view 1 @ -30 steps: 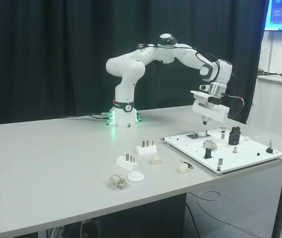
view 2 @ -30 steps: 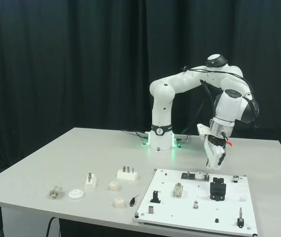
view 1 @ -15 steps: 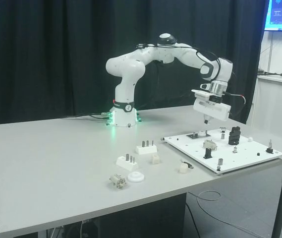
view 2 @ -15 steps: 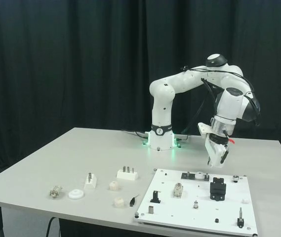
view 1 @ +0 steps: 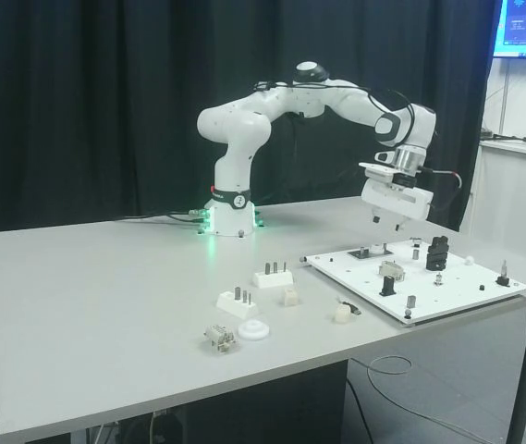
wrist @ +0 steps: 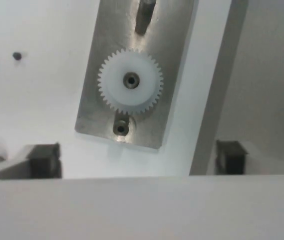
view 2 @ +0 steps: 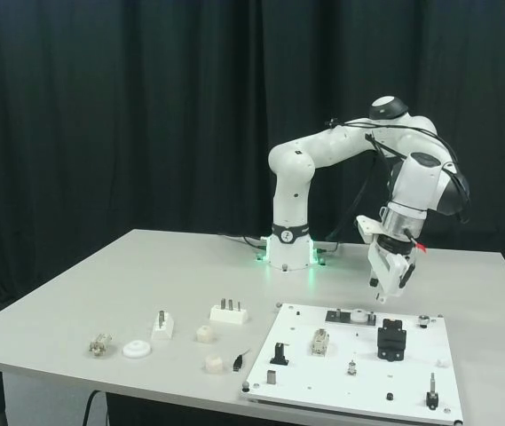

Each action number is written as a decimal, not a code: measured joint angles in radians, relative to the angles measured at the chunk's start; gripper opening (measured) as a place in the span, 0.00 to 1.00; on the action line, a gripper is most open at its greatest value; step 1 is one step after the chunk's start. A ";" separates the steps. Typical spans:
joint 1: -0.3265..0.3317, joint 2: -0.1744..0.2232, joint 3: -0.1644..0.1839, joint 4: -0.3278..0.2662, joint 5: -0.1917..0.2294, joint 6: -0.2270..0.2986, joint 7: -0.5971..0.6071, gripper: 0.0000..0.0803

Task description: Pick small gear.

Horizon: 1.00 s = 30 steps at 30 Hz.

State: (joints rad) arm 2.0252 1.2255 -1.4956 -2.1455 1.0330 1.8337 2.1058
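Small gear point(wrist: 130, 81) (white) sits on plate point(wrist: 166, 75), gripper point(view 2: 382, 295) above.

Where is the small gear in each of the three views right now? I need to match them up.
Wrist view: the small gear sits on a grey metal plate, in the upper middle of the picture.
First room view: a tiny white spot at the far edge of the white board, below the pincer.
Second room view: on the same plate, below the pincer.
Shared landmark: the metal plate.
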 joint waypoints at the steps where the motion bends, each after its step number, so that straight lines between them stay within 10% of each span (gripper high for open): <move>1: 0.000 0.000 -0.002 0.000 -0.001 0.000 0.000 0.55; 6: 0.000 0.000 -0.008 0.000 -0.002 -0.002 0.000 0.55; 7: 0.000 0.000 -0.009 0.000 -0.003 -0.002 0.000 0.96; 30: -0.001 0.000 -0.018 0.000 -0.012 -0.009 -0.001 1.00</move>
State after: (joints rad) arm 2.0246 1.2254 -1.5134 -2.1453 1.0212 1.8246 2.1048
